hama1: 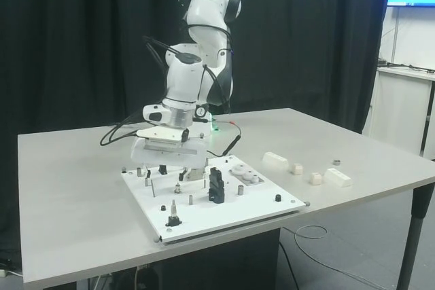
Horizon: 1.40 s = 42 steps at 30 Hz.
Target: Insert round peg 1.
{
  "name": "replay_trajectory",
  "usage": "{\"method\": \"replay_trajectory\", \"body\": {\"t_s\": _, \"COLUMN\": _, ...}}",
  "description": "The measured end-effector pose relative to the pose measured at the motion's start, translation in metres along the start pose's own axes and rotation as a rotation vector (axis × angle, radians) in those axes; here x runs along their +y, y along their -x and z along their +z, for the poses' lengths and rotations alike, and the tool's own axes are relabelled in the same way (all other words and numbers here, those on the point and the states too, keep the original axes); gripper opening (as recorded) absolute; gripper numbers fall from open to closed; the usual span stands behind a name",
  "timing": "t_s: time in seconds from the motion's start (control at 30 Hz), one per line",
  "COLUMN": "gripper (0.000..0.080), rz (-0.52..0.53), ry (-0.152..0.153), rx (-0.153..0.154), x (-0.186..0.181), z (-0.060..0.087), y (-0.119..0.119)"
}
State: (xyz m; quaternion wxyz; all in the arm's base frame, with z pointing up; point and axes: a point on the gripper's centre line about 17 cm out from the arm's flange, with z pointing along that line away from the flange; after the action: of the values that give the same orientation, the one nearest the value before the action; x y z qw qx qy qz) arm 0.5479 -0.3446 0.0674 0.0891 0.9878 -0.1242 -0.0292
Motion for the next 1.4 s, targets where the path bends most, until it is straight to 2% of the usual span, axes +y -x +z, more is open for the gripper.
{"method": "replay_trajectory", "body": {"t_s": 0.4, "gripper": 0.0800, "rz": 0.018, "ry": -0.013, "rx": -0.024, "x": -0.004, "z": 0.000, "y": 0.005}}
{"method": "replay_trajectory", "body": {"t_s": 1.4, "gripper": 0.0800, "rz": 0.033, "ry": -0.032, "rx": -0.038, "x": -0.013, "z": 0.008, "y": 0.008}}
